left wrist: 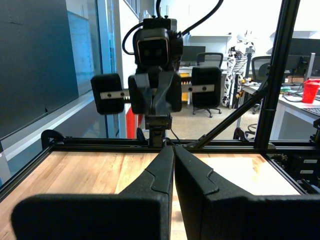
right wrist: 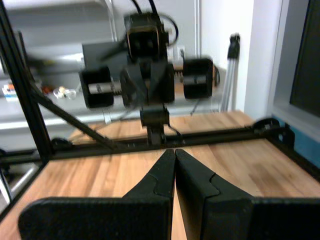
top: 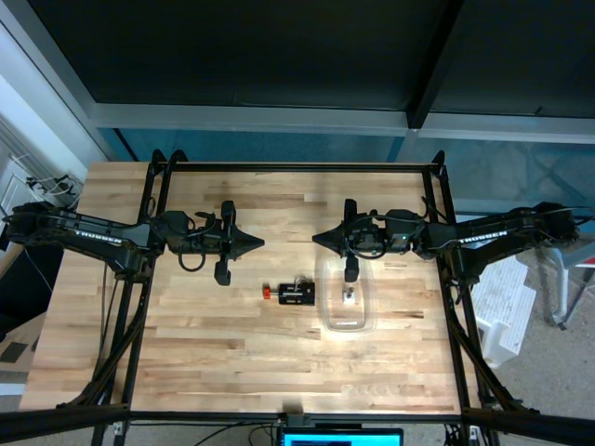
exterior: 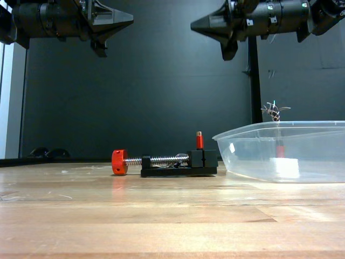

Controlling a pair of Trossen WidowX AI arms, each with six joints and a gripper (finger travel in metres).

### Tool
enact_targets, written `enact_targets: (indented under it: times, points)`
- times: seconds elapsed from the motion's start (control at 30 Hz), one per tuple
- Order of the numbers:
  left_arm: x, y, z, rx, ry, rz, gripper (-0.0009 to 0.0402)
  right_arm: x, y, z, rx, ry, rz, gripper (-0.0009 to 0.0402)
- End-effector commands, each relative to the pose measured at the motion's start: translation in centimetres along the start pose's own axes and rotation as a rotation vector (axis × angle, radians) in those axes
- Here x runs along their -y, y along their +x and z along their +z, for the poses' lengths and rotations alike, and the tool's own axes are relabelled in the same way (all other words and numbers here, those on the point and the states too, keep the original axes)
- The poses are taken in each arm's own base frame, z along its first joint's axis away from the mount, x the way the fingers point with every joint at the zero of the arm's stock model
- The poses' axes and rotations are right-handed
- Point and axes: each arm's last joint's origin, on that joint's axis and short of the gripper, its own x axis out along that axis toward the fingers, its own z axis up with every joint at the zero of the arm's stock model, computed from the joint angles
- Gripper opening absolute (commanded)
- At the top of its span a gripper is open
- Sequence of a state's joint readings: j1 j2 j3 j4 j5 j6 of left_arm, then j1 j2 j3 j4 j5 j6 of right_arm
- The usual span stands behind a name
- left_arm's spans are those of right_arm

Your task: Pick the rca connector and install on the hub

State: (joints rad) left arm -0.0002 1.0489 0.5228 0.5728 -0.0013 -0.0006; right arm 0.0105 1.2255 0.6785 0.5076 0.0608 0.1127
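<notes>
- High view: a pale wooden tabletop (top: 186, 353) sits inside a black frame. The left tool (top: 258, 243) and the right tool (top: 318, 239) hang above its middle, tips facing each other across a gap. Below them lies the hub (top: 296, 295), a small black rectangular block with a red knob (top: 266, 292) at its 9 o'clock end. Just beside it, at its 3 o'clock, is a clear plastic tray (top: 363, 321). The rca connector (top: 349, 295), a small pale and red piece, rests inside the tray.
- Low view: both tools are high over the tabletop, well apart from hub and tray. A small red post (exterior: 199, 140) stands on the hub's end nearest the tray; I cannot tell whether it belongs to the hub. The connector's red body shows through the tray wall.
- Left wrist view: the left tool's two black fingers (left wrist: 155, 175) are clenched together on nothing. The right arm (left wrist: 152, 75) faces it.
- Right wrist view: the right tool is likewise clenched and empty, facing the left arm (right wrist: 145, 80). The task looks not yet begun: reaching into the tray, grasping the connector, carrying it and seating it on the hub all remain.
</notes>
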Motion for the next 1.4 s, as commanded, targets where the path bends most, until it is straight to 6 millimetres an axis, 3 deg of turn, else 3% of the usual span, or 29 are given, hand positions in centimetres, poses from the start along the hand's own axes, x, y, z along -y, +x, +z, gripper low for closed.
enact_targets:
  times: [0.03,0.63,1.23,1.4]
  points:
    - [0.0,0.0,0.0,0.0,0.0,0.0,0.0,-0.2,0.0,-0.4,-0.082,0.016,-0.001,0.0]
    - [0.0,0.0,0.0,0.0,0.0,0.0,0.0,-2.8,-1.4,0.9,-0.654,-0.016,0.011,0.0]
    - [0.0,0.0,0.0,0.0,0.0,0.0,0.0,-5.4,-3.5,0.0,-0.933,-0.044,0.043,0.0]
    - [0.0,0.0,0.0,0.0,0.0,0.0,0.0,-5.3,-4.0,-0.3,-0.984,-0.052,0.029,0.002]
